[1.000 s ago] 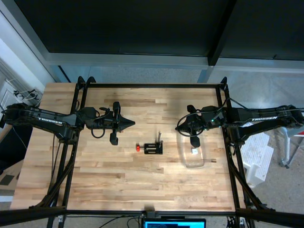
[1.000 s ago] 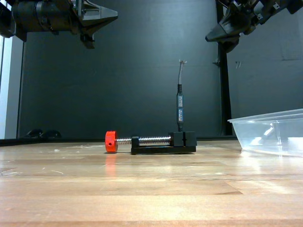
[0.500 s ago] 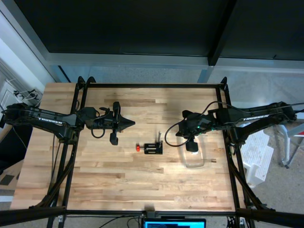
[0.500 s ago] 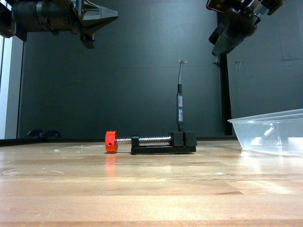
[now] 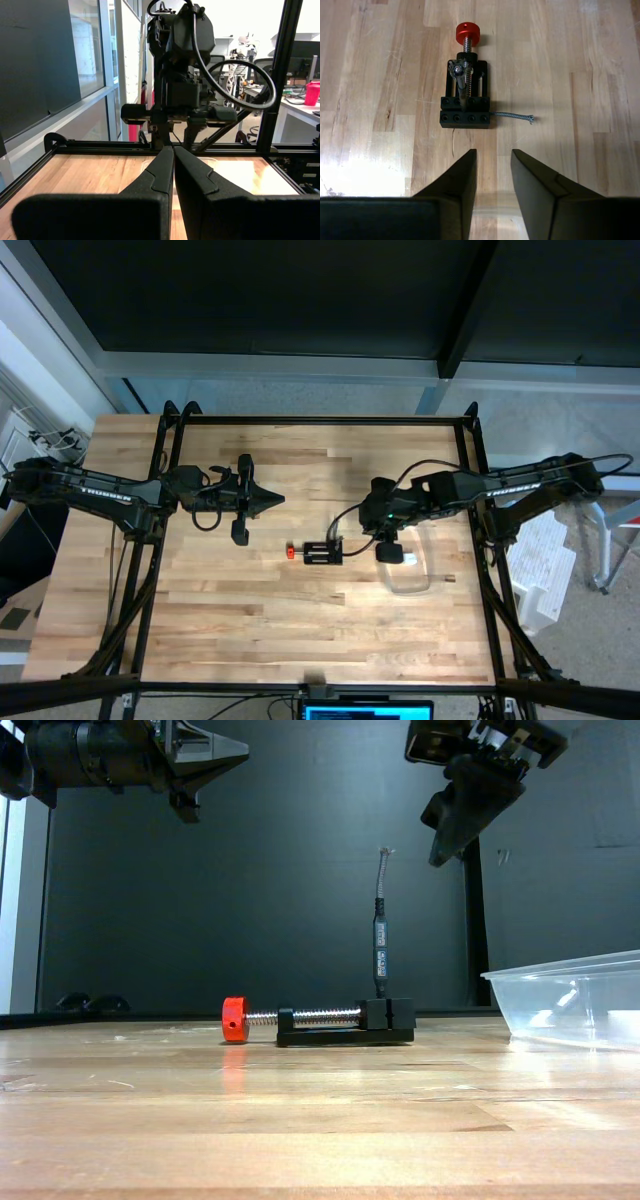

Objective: Remove the USB-C connector from taskboard and place in the container

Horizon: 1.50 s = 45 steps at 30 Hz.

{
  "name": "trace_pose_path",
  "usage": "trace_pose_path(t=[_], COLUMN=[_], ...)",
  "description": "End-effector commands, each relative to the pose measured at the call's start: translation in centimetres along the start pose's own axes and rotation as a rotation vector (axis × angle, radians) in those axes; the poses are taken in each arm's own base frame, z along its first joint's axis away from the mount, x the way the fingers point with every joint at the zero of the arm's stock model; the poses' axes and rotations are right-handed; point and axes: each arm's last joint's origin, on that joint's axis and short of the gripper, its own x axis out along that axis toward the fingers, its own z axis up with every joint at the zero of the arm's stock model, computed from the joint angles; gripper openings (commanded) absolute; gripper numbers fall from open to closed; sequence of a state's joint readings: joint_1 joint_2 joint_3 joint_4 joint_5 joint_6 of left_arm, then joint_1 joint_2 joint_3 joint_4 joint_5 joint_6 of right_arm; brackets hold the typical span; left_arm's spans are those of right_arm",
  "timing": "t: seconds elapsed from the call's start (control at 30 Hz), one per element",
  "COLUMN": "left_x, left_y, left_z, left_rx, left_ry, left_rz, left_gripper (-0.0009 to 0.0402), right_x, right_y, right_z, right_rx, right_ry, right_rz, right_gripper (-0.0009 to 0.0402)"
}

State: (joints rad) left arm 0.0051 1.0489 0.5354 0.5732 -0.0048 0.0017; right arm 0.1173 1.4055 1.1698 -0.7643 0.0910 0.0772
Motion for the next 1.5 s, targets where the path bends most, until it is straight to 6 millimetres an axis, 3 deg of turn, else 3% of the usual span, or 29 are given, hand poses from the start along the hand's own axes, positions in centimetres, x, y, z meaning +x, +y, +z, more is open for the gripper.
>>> trace_pose_path(t=[0.03,0.63,1.5], left_x=[0.0,0.0,0.0], left_y=[0.0,0.0,0.0], left_z=[0.0,0.0,0.0], left_rx=[0.0,0.0,0.0], left_ry=[0.0,0.0,0.0], left_rz=[0.0,0.0,0.0], left_gripper=[0.0,0.0,0.0], right_x=[0.5,3.3,7.6], right_y=[0.2,2.4,3.0], right_z=[0.7,2.8,3.7], right_rx=[-0.005,-0.069,-0.05], right_ry=[0.013,0.103,0.104], right_rz=[-0.004,-0.001,-0.002], right_gripper=[0.0119,0.0152,0.0161])
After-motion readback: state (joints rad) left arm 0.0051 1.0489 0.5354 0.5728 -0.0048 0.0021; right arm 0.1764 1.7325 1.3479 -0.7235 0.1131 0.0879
